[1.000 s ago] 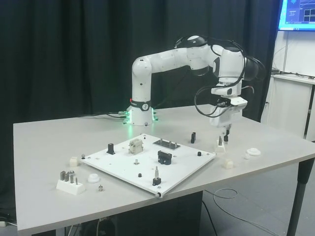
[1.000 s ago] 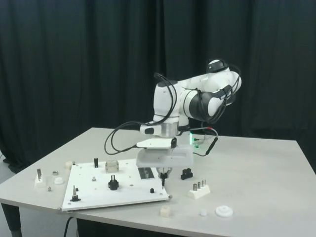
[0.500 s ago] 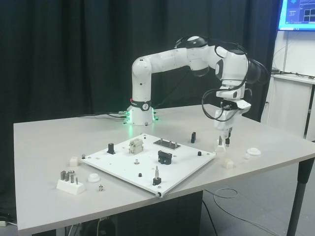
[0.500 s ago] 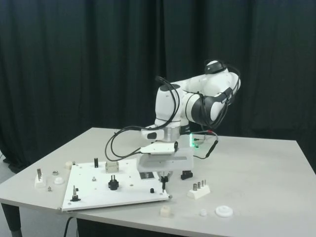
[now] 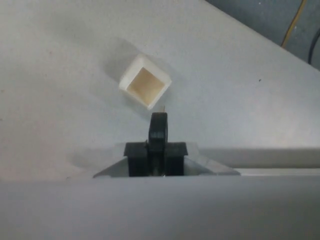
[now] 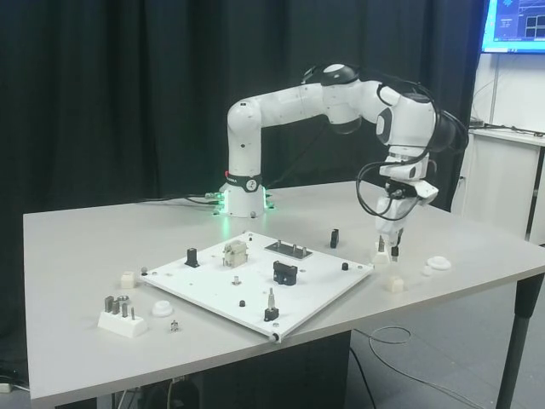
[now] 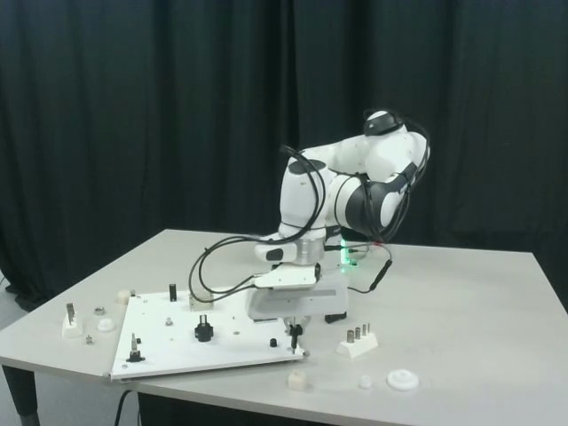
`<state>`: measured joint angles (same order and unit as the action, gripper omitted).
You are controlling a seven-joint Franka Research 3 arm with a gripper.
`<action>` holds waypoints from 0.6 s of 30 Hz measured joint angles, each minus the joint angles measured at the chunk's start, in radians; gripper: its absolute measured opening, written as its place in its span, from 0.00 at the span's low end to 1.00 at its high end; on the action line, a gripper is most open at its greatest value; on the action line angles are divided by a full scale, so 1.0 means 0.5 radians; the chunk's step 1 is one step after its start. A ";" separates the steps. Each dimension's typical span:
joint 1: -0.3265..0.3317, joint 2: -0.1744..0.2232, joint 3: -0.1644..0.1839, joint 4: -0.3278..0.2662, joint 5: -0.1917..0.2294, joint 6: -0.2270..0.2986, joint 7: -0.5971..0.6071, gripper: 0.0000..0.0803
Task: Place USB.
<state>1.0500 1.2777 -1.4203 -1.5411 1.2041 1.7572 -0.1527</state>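
Gripper (image 6: 392, 249) — USB (image 5: 158, 131) in its grip (wrist turned further) — lower now.

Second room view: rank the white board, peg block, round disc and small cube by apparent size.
1. white board, by far the largest.
2. peg block and round disc look alike. The disc sits nearer the camera, so unranked.
3. small cube, smallest.

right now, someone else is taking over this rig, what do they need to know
End effector: shut on the black USB, hanging low near the corner of the white board.
Below it on the grey table sits a small white square holder, open side up, nothing in it.
Done: USB picked and carried here.
Left: line up, lower, release. Whether this holder is the target is not clear.
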 joint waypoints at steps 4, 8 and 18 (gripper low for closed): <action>-0.013 0.000 0.024 0.018 -0.006 -0.001 0.000 0.08; -0.020 0.000 0.048 0.031 -0.015 -0.001 -0.008 0.08; -0.038 0.001 0.102 0.069 -0.035 -0.001 -0.041 0.08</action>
<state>1.0310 1.2784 -1.3693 -1.5064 1.1868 1.7567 -0.1734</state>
